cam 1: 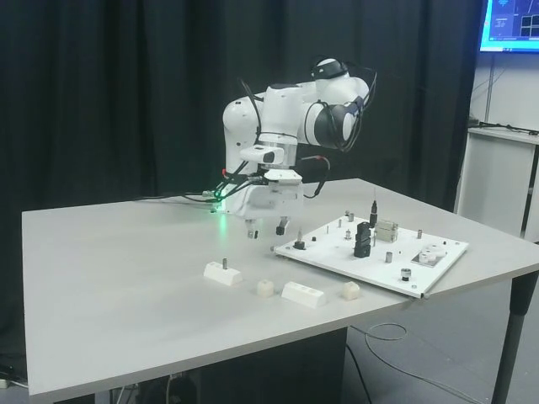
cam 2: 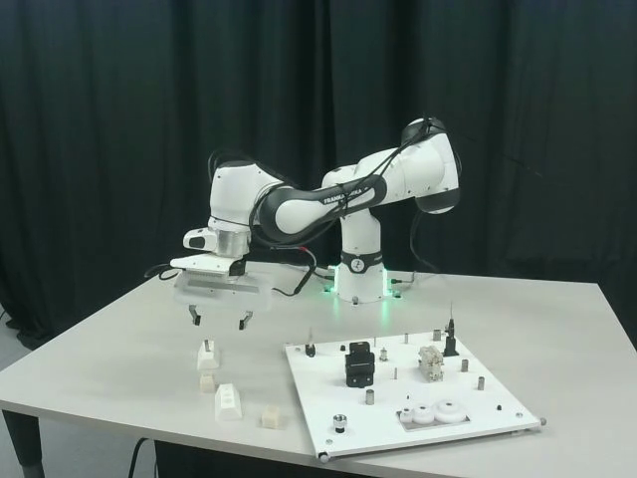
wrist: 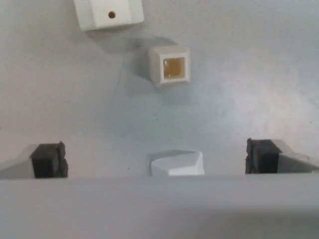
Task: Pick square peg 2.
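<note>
Grey table (cam 1: 109, 252) carries four white blocks, the small square peg (wrist: 170, 64) resting on it ahead of the wide-spread jaws of the hovering gripper (wrist: 154, 159), beside a white board (cam 1: 438, 273).

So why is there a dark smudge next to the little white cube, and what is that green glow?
Wrist view: the smudge is a soft shadow that the small white square block casts on the grey table. Both room views: the green glow is a light at the white robot arm's base, against black curtains.
</note>
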Tool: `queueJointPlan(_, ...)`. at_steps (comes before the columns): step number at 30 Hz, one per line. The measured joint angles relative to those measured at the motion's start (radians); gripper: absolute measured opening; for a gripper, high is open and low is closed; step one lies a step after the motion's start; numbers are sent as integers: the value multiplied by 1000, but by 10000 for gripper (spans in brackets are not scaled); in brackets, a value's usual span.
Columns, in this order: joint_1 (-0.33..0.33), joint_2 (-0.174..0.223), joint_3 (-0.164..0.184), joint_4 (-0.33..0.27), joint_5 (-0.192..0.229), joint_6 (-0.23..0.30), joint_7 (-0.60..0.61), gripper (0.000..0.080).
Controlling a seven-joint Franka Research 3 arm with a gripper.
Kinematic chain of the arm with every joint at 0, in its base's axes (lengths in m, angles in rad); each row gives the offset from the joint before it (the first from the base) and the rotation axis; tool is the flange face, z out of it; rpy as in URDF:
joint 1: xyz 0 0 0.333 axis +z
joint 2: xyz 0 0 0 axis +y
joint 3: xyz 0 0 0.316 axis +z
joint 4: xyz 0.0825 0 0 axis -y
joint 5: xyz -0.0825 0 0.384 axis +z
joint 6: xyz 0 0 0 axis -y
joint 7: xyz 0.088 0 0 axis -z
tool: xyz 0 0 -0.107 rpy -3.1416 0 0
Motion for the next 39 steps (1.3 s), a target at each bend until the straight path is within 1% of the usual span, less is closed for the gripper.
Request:
queueJointPlan(14,-5,5,-3,0,-2,-19,-58,800)
queueJointPlan(23,-16,9,-3,0,-18,-37,-90,800)
queueJointPlan(30,-32,16,-3,0,-39,-49,-98,800)
queueJointPlan(39,-66,24,7,-13,-42,-55,-119,800)
